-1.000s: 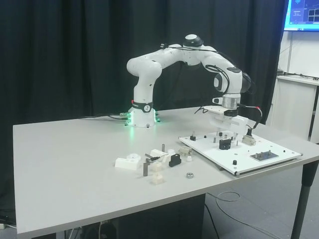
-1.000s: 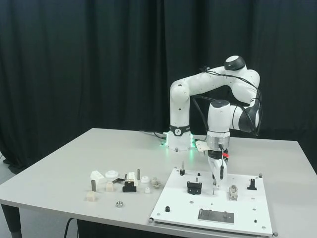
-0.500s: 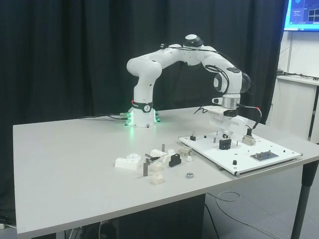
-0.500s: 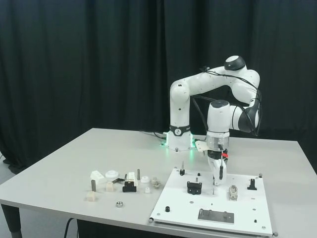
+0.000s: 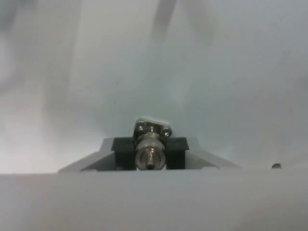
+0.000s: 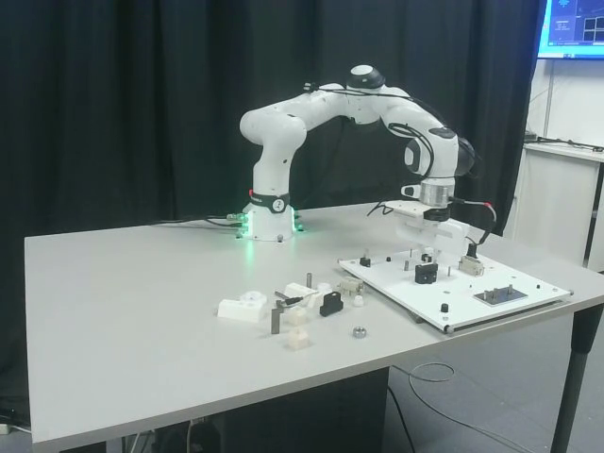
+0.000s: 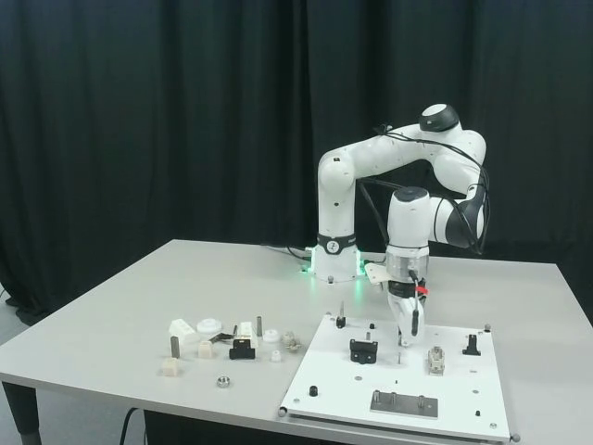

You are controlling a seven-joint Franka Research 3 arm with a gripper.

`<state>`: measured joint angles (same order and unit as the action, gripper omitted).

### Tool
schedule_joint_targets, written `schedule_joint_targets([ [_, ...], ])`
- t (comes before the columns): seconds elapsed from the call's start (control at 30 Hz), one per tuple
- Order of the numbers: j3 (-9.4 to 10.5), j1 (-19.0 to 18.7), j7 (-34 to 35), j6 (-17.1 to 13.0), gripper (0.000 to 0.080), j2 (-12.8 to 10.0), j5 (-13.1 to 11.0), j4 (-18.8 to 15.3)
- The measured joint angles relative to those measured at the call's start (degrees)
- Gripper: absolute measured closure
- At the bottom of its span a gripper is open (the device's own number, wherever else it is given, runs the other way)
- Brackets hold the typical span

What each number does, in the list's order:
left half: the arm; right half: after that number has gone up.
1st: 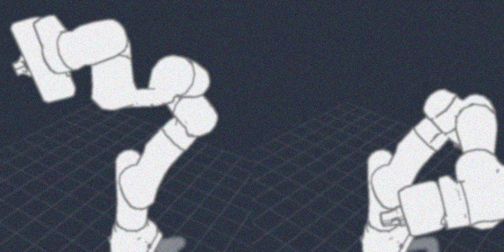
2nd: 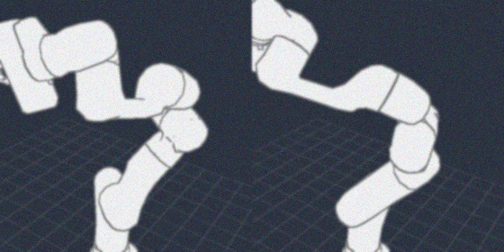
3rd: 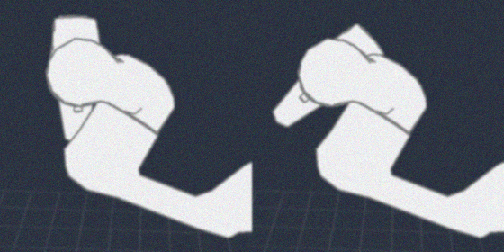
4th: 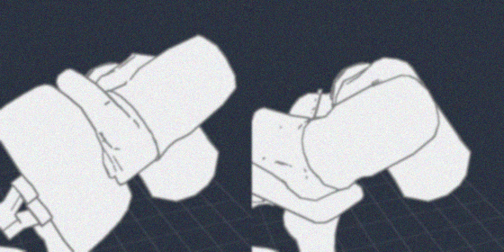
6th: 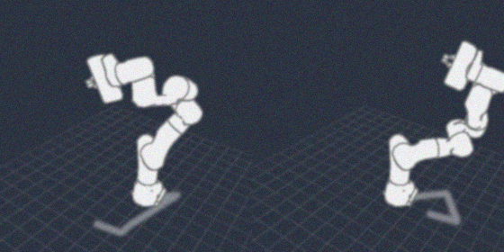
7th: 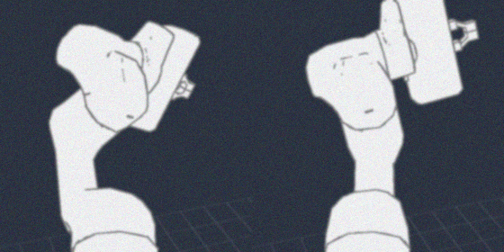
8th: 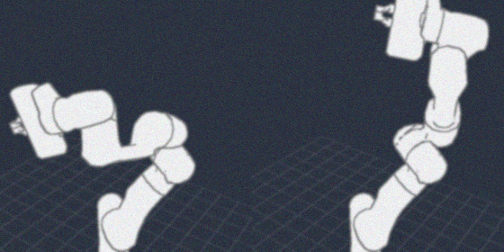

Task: Remove BNC.

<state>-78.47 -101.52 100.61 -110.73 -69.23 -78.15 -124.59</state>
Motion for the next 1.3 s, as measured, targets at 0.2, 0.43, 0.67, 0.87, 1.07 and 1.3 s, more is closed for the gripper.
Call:
schedule_joint_targets([
  [0.2, -0.03, 0.0, -1.8, 0.1, 0.0673, 0.0, 0.0, 0.0],
  [0.43, -0.03, 0.0, -4.6, 0.1, 0.0673, 0.0, 0.1, 0.0],
  [0.67, -0.04, 0.0, -9.4, 0.1, 0.0673, 0.0, 0.1, -0.1],
  [0.87, -0.06, -0.1, -17.2, 0.1, 0.0673, 0.1, 0.1, -0.2],
  [1.07, -0.10, -0.1, -26.9, 0.1, 0.0673, 0.4, 0.1, -0.3],
  [1.3, -0.11, -0.1, -34.3, 0.1, 0.0673, 0.6, 0.0, -0.5],
])
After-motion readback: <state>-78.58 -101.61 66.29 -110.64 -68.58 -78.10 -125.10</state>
